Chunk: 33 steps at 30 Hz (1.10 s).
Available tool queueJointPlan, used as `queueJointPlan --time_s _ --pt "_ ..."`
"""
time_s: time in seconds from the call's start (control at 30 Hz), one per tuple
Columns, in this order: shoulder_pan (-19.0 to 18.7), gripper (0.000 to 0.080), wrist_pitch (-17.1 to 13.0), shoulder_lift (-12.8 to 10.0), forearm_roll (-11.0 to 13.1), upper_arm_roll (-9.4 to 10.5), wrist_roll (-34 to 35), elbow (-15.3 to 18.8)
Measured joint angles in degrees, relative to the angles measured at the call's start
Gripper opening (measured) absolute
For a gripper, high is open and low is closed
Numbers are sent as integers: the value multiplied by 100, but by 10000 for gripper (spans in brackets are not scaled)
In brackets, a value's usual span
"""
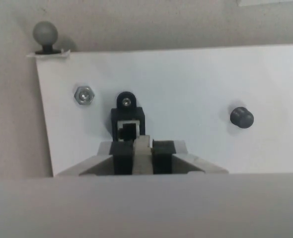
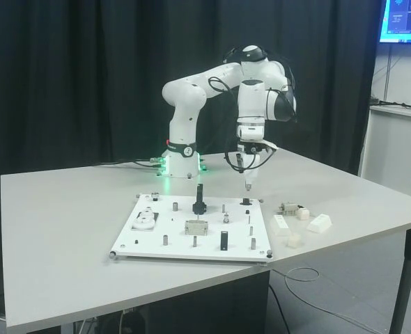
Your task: Place Ethernet.
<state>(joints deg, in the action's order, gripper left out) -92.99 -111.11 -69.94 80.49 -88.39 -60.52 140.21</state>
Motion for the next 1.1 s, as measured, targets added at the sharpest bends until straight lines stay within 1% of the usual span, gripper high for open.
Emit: queueJointPlan --time_s 0.63,0.83,1.1 --pt "-12 77 16 0 -6 0 0 -41" --pt "-81 77 94 1 32 0 7 -157" --pt "-209 77 136 2 143 30 158 -418"
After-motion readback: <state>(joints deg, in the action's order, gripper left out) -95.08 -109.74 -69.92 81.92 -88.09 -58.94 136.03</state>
